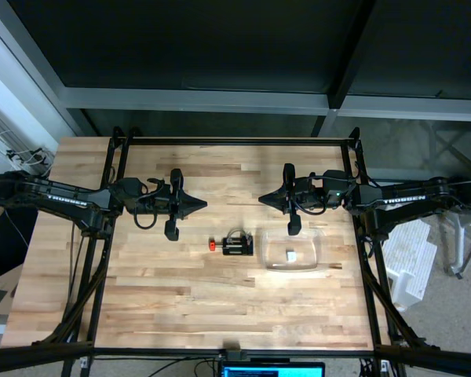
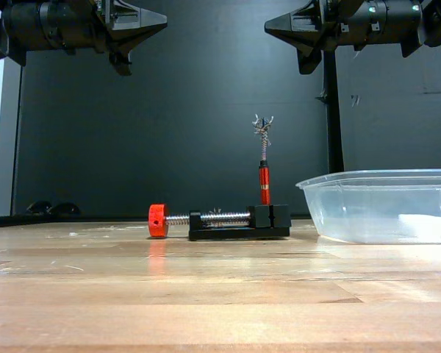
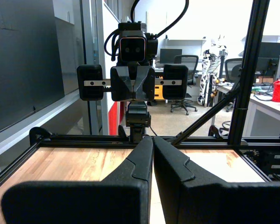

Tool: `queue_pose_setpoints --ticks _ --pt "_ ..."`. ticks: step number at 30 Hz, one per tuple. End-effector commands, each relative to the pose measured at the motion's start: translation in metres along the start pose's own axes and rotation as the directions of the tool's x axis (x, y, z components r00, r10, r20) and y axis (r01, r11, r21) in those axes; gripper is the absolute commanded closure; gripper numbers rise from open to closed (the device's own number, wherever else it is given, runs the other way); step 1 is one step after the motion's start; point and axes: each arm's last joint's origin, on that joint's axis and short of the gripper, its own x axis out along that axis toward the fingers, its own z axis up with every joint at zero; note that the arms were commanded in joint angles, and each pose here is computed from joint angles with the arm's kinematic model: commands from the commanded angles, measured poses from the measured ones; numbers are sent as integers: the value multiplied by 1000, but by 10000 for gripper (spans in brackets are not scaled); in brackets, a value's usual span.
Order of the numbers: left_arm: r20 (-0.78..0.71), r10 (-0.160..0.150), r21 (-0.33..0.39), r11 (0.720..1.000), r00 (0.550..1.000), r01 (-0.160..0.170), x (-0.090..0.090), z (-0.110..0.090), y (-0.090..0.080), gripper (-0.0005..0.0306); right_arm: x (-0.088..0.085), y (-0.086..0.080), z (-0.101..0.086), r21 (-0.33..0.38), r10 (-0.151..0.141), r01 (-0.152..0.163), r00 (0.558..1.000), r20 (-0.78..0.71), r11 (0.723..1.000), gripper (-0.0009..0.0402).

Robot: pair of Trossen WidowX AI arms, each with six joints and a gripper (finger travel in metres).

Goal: Remove the RCA connector from the receptacle and place in the container

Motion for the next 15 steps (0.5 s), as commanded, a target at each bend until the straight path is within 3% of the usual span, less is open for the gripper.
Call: queue_pose_setpoints --ticks 1,10,15 --pt "0 0 0 1000 1000 0 0 0 0 300 0 0 0 0 1 -1 1000 0 1000 393" --pt "0 -1 0 1000 1000 1 0 0 0 300 0 0 0 4 3 -3 1000 0 1000 393" --pt "0 -1 0 1000 1000 1 0 0 0 300 2 2 3 33 35 -33 997 -64 999 393"
